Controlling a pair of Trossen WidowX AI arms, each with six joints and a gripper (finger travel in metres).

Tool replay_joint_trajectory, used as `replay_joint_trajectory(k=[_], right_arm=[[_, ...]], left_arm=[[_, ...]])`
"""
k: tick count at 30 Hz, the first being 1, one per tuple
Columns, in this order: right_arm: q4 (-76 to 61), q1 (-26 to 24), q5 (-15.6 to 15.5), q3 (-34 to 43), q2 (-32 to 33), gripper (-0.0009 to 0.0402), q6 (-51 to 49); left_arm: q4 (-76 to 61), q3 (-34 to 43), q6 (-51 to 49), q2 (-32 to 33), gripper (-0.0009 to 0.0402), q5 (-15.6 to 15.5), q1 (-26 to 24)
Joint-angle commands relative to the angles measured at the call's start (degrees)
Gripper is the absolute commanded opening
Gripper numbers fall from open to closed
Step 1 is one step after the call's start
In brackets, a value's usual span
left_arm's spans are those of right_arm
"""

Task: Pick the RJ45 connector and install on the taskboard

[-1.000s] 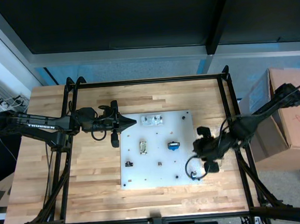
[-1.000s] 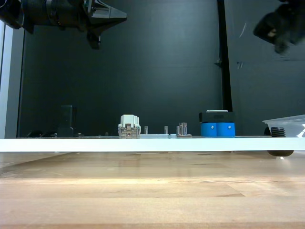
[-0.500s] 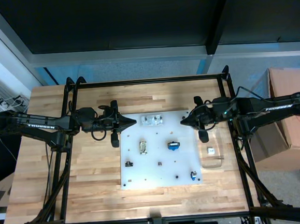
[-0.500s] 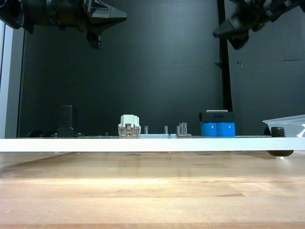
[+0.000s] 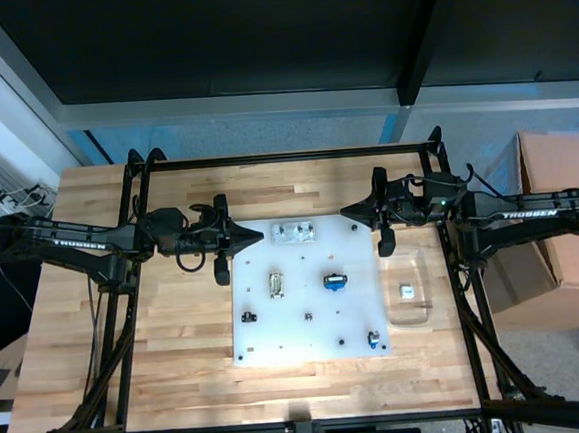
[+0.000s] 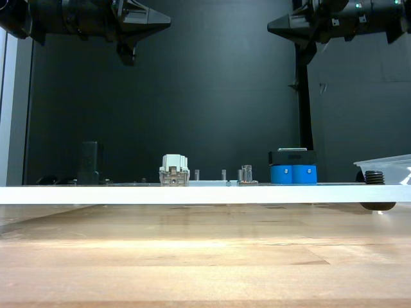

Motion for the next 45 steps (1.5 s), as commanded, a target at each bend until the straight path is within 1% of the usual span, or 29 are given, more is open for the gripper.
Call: replay_joint_trajectory(k=[1,3,6,14,17,30,45], right_arm=[[4.98,0.04,-1.88,-2.25,0.04,0.0,0.76],[6.49,0.02,-2.64,-3.1,0.04,0.0,0.66],[6.56,0.02,-2.6,-3.69,0.04,0.0,0.28],[6.88,0.39,-1.86,-3.93,0.04,0.0,0.44],[6.97,1.11,-0.79,-3.93,0.04,0.0,0.5],[6.56,2.67,-0.85,-4.61,0.04,0.0,1.86],[6.99,2.89,-1.01,-4.61,-0.02,0.0,1.86]], left_arm=[[0.02,0.04,0.0,0.0,0.0001,0.0,0.02],[0.02,0.04,0.0,0.0,0.0001,0.0,0.02],[0.0,0.0,0.0,0.02,0.0001,0.0,0.02],[0.02,0.0,0.0,0.0,0.0001,0.0,0.0],[0.02,0.0,0.0,0.0,0.0001,0.0,0.02],[0.02,0.0,0.0,0.0,0.0001,0.0,0.0],[0.02,0.0,0.0,0.0,0.0001,0.0,0.02]])
